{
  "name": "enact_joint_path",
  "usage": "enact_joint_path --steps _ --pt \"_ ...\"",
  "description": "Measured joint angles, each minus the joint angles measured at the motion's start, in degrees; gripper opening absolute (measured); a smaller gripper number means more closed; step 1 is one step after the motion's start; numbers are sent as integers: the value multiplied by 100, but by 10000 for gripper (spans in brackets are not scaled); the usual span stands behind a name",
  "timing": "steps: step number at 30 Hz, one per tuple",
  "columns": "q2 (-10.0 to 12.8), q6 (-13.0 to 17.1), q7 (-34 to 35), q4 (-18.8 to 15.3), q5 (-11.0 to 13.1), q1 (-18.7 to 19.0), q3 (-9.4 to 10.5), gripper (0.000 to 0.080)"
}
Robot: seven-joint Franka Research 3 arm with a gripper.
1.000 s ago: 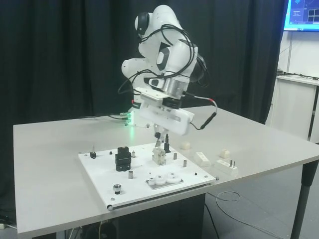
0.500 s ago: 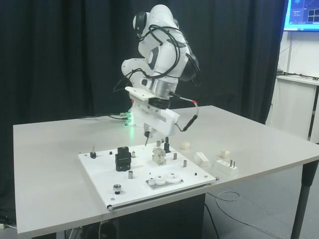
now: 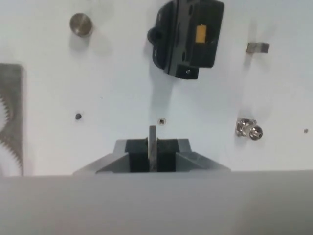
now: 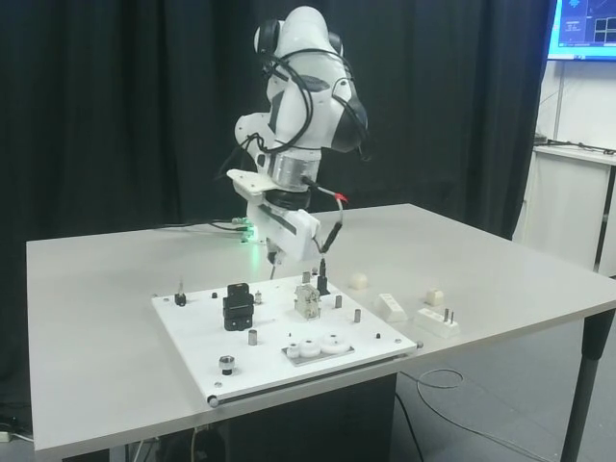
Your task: Insert square peg 1.
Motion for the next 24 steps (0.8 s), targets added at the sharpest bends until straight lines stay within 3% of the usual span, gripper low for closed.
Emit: enact_joint_path --steps 11,24 --pt "-2 528 44 -352 421 1 -148 32" --pt "-2 918 3 -768 677 34 -159 32"
